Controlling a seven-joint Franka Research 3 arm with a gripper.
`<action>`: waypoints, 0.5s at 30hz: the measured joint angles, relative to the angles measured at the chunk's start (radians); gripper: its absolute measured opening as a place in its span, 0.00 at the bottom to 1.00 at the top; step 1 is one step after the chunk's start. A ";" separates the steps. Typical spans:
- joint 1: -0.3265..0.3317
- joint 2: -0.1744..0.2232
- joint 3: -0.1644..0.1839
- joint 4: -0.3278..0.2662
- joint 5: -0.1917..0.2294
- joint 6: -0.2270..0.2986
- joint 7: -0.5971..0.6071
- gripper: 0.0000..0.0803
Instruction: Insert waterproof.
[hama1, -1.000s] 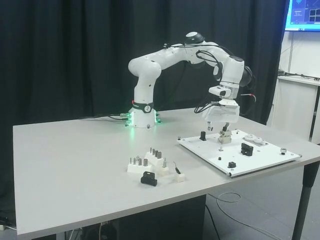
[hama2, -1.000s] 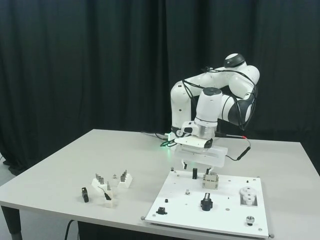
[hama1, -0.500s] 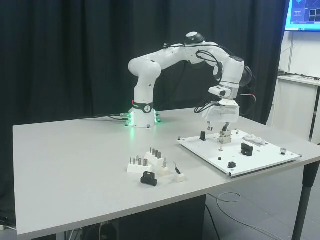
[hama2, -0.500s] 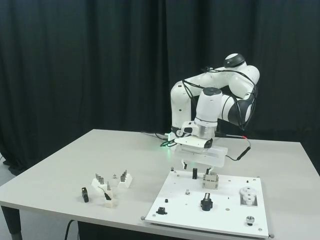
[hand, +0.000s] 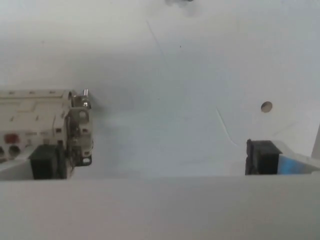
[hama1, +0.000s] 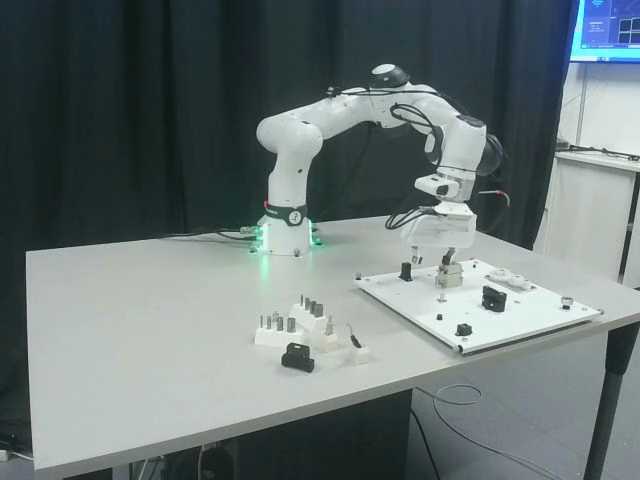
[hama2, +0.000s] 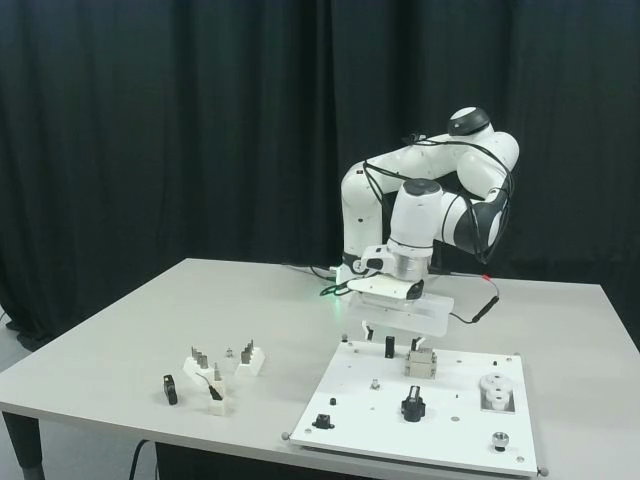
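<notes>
From the wrist camera, the grey connector block (hand: 45, 132) is cut by the frame's edge, and a pale bar of the gripper housing (hand: 160, 207) hides whatever lies nearest the lens. One black fingertip (hand: 260, 157) peeks out beside it; the other dark patch can't be told for certain. In both room views the gripper (hama1: 440, 262) sits low over the white board (hama2: 455, 425), its fingers too small to read. The little parts on the tabletop (hama1: 130, 320) holders (hama1: 295, 325) are too tiny to identify.
</notes>
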 joint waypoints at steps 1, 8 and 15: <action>0.001 0.000 -0.001 0.001 -0.001 0.000 0.000 1.00; 0.011 0.000 -0.026 0.024 -0.010 -0.031 0.002 1.00; 0.019 0.000 -0.043 0.036 -0.026 -0.074 0.010 1.00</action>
